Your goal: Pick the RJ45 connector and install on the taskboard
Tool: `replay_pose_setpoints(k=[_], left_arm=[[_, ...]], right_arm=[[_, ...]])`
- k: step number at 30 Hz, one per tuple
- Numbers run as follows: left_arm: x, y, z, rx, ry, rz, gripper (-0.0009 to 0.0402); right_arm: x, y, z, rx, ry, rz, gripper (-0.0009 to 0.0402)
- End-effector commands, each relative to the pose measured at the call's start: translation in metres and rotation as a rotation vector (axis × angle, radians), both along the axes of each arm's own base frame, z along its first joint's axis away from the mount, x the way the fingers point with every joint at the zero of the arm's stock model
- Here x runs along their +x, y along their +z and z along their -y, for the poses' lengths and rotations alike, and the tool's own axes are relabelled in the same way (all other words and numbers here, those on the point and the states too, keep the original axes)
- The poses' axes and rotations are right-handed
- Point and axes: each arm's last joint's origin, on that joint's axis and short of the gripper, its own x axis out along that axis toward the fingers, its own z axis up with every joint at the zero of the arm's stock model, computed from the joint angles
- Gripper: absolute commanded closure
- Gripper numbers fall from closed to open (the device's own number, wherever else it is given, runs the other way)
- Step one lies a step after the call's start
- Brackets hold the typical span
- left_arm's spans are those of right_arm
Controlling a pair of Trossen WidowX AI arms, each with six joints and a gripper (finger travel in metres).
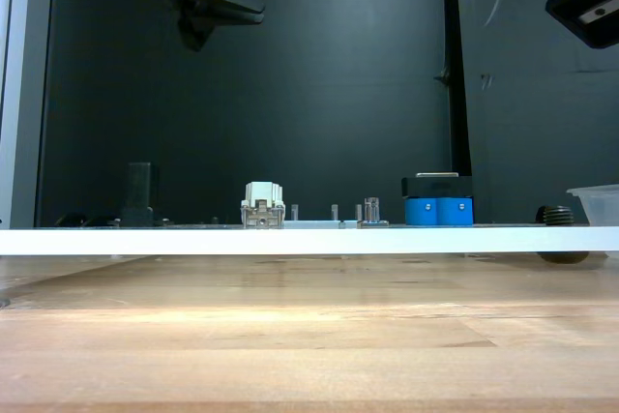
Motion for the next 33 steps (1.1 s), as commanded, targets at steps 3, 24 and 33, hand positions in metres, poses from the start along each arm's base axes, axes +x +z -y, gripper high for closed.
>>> replay_pose_setpoints(k=[3, 24, 33], left_arm=[[0.0000, 0.0000, 0.0000, 0.000, -0.001, 0.000, 0.0328], [0.0000, 0.0000, 0.0000, 0.000, 0.000, 0.000, 0.0328], [0.0000, 0.0000, 0.0000, 0.000, 0.000, 0.000, 0.0328]], right_arm=[[0.0002, -0.0039, -0.0004, 0.007, 0.002, 0.007, 0.0393], [0.0003, -0.0077, -0.0005, -0.002, 0.009, 0.003, 0.0393], [0.0001, -0.0102, -0.0006, 0.006, 0.012, 0.003, 0.0393]])
